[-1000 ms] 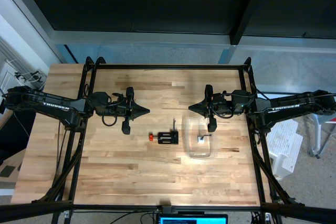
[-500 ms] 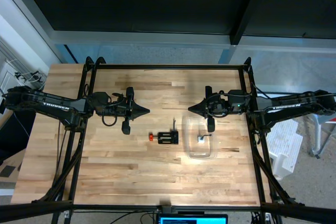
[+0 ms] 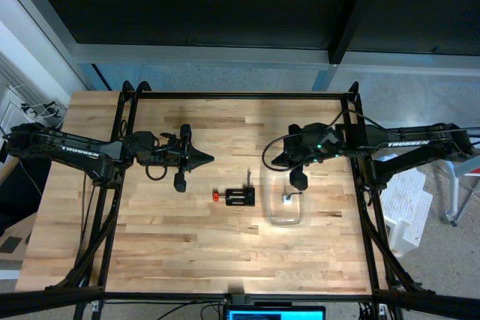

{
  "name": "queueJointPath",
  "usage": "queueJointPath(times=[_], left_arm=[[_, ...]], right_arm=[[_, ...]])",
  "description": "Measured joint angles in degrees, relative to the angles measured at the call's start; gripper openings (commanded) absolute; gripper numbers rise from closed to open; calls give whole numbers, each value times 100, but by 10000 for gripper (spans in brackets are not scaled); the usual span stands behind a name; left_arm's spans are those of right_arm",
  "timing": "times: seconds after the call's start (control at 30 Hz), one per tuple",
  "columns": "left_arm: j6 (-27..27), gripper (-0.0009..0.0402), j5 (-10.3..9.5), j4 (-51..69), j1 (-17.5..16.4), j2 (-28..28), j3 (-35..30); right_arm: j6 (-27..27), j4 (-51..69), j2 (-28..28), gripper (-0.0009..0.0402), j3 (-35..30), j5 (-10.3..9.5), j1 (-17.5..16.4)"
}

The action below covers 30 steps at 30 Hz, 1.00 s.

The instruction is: Pick the USB-C connector and install on taskboard

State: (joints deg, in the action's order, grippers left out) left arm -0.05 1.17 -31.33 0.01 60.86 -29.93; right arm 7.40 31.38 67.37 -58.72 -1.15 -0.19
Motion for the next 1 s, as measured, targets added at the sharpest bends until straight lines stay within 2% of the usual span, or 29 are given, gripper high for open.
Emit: queueJointPath(times=[0.37, 0.6, 1.0], left_arm=[[2, 0, 2, -2, 0, 0, 0], [2, 0, 2, -2, 0, -2, 0], [0, 0, 2, -2, 0, -2, -2]], right_arm=[[111, 1945, 916, 0, -1115, -59, -170], [129, 2787, 1464, 0, -1676, -59, -321], [273, 3624, 2006, 0, -1952, -48, -643]])
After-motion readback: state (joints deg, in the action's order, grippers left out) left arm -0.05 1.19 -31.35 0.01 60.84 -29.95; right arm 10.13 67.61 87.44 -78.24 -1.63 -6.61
